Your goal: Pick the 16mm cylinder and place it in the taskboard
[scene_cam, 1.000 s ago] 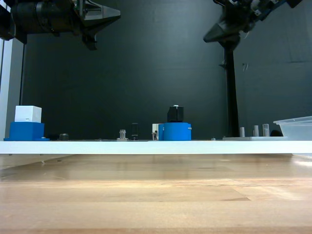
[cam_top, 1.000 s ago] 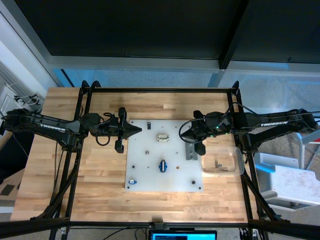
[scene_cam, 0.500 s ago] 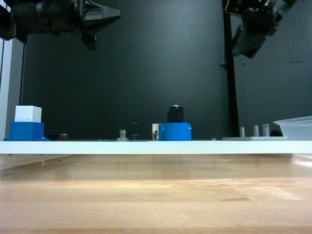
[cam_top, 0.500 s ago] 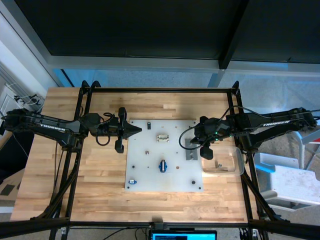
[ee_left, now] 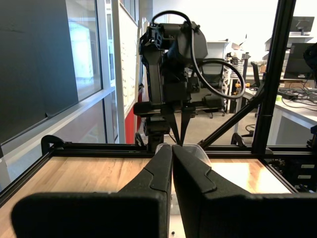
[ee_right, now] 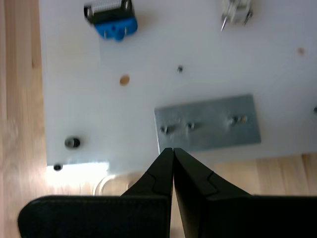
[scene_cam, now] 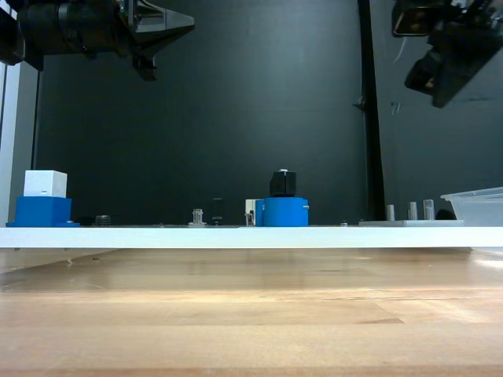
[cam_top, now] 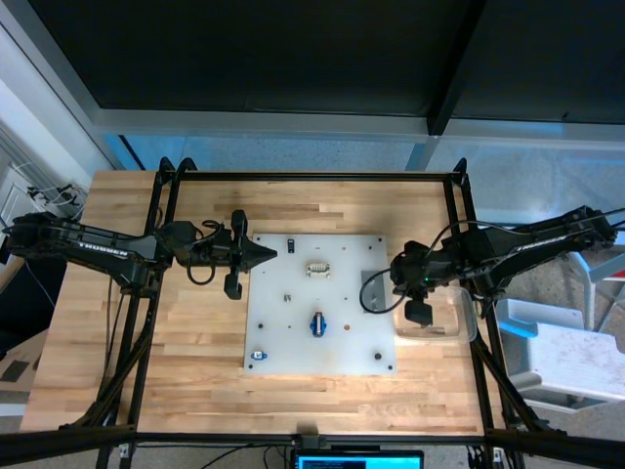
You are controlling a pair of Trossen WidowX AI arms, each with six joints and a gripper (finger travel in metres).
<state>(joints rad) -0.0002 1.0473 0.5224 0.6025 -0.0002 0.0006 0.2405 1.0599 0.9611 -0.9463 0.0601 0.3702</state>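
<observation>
From above, a wooden table (cam_top: 195, 371) is carrying the taskboard (cam_top: 293, 332) at its middle. A black frame (cam_top: 312, 177) is running along the table's edges, and a dark wall is standing beyond the far edge. A clear plastic bin (cam_top: 459, 327) is sitting just beside the board's right edge. The left gripper (cam_top: 266, 252) is hanging over the board's left edge near its far corner. The right gripper (cam_top: 418, 313) is hanging over the bin's left rim. Bare wood is lying open along the table's near and left edges.

From table height, both grippers, left (scene_cam: 185, 20) and right (scene_cam: 418, 77), are hanging well above the board. The blue fitting (scene_cam: 283, 210) and a white cube (scene_cam: 45, 183) are standing up from it.

Along the left gripper, its fingers (ee_left: 161, 171) are pressing together on nothing, and an office room is showing beyond the frame.

Along the right gripper, its fingers (ee_right: 163, 171) are likewise closing on nothing, above the grey metal block (ee_right: 208, 123) with three pegs. The 16mm cylinder cannot be made out in any view.
</observation>
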